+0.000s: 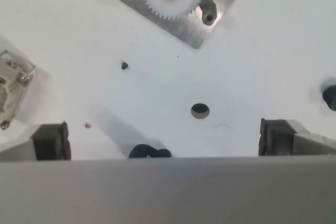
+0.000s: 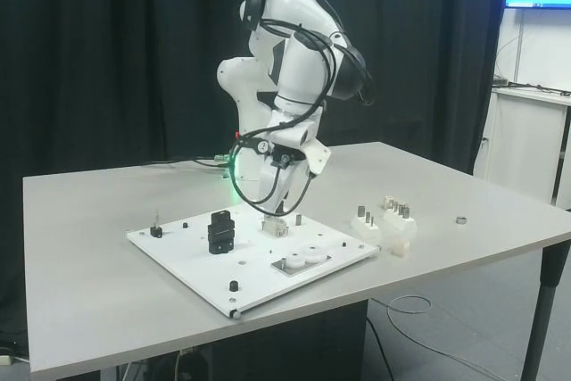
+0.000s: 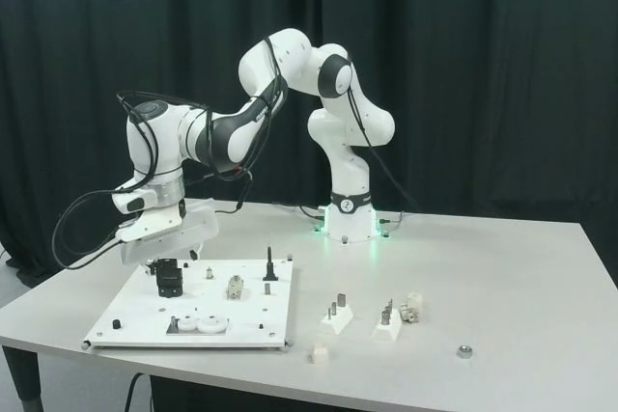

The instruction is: Pick square peg 2.

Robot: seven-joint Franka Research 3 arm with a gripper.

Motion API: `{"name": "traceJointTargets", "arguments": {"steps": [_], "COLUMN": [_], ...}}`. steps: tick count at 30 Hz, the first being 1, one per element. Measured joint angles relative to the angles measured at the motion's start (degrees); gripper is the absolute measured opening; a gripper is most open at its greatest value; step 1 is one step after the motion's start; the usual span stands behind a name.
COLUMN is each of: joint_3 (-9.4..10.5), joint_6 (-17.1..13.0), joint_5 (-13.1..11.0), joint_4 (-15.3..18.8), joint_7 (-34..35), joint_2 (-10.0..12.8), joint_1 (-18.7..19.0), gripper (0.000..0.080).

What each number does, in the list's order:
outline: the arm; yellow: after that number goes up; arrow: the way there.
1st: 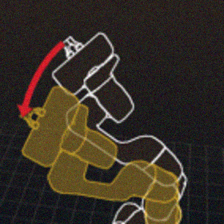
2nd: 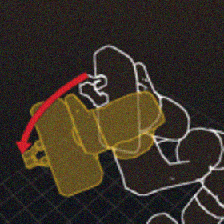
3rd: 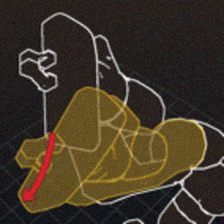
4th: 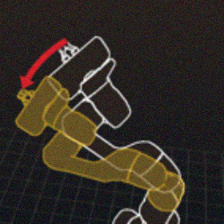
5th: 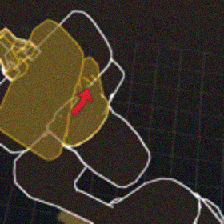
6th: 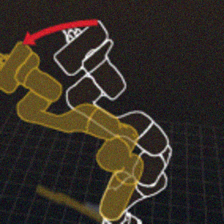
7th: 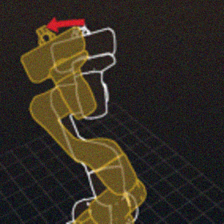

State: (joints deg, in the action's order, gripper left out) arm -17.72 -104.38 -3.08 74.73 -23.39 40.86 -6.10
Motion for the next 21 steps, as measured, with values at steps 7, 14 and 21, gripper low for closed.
{"name": "traceJointTargets", "arguments": {"steps": [7,14,21], "joint_3": [0.00,0.00,0.00], "joint_6": [0.0,0.0,0.0], "joint_5": [-0.5,-1.0,-1.5], "joint_4": [-0.1,-0.1,-0.1], "joint_7": [1.1,1.8,2.9], "joint_2": [-0.3,-0.4,-0.5], "joint_1": [0.0,0.1,0.2], "gripper": [0.0800,0.0800,0.0800]}}
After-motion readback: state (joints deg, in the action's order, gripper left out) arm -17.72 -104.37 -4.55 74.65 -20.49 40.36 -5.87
